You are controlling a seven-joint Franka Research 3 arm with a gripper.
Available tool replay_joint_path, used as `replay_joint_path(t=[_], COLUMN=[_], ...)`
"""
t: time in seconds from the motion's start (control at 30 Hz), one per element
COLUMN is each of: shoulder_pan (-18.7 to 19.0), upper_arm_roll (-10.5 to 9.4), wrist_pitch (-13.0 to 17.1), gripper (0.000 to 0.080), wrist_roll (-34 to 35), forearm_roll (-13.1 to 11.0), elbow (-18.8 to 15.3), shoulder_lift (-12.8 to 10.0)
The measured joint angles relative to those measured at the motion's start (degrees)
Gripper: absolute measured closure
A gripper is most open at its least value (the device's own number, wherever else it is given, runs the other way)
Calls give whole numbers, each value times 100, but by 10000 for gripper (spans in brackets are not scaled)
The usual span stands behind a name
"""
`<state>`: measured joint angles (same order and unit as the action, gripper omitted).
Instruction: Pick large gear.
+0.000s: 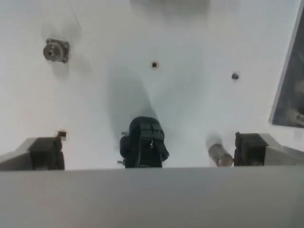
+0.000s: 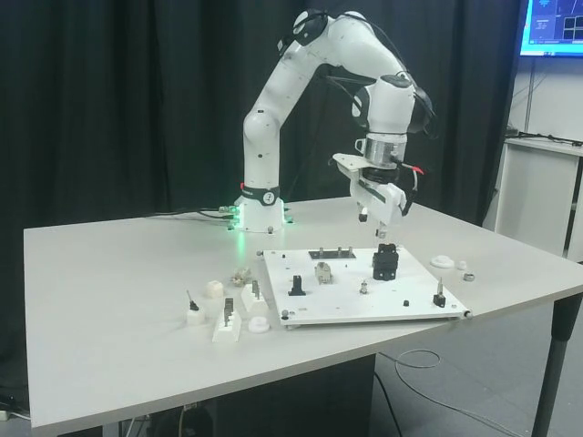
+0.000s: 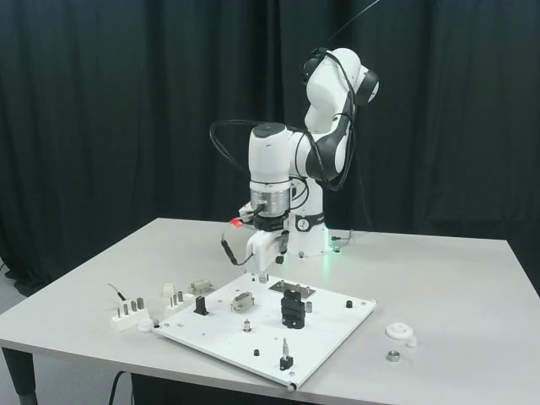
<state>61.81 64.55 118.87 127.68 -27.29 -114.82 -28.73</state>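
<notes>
**Large gear on the table, gripper above the board**

We list the large gear (image 3: 396, 331) first: a white toothed disc lying flat on the grey table (image 2: 109, 273), off the white board (image 2: 364, 314), just beyond the board's edge on the side far from the arm's base. In the first room view it shows as the white disc (image 2: 443, 261) by the board's far corner. A small white gear (image 3: 411, 341) touches or nearly touches it, and a small grey ring (image 3: 393, 355) lies near both.

We find the gripper (image 2: 373, 223) well apart from the gear, hanging above the board over a black block (image 2: 384, 263) that stands upright there. In the wrist view the fingers (image 1: 46, 153) are spread wide, nothing between them, with the black block (image 1: 142, 143) below and a grey metal pin (image 1: 220, 154) just beside one finger.

Also on the board: a grey metal flanged fitting (image 1: 56, 50), a second black bracket (image 2: 297, 286), a black post (image 2: 438, 299).

On the table beside the board we note white holders (image 2: 228, 319) carrying small parts.
</notes>
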Motion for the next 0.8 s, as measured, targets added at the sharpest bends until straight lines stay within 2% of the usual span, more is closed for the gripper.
replay_joint_path(t=[0.53, 0.8], shoulder_pan=[-12, 11], upper_arm_roll=[64, 65], wrist_pitch=[-341, -468], gripper=[3, 3], wrist_roll=[2, -290], forearm_roll=[617, 897], elbow=[261, 356], shoulder_lift=[-8, -8])
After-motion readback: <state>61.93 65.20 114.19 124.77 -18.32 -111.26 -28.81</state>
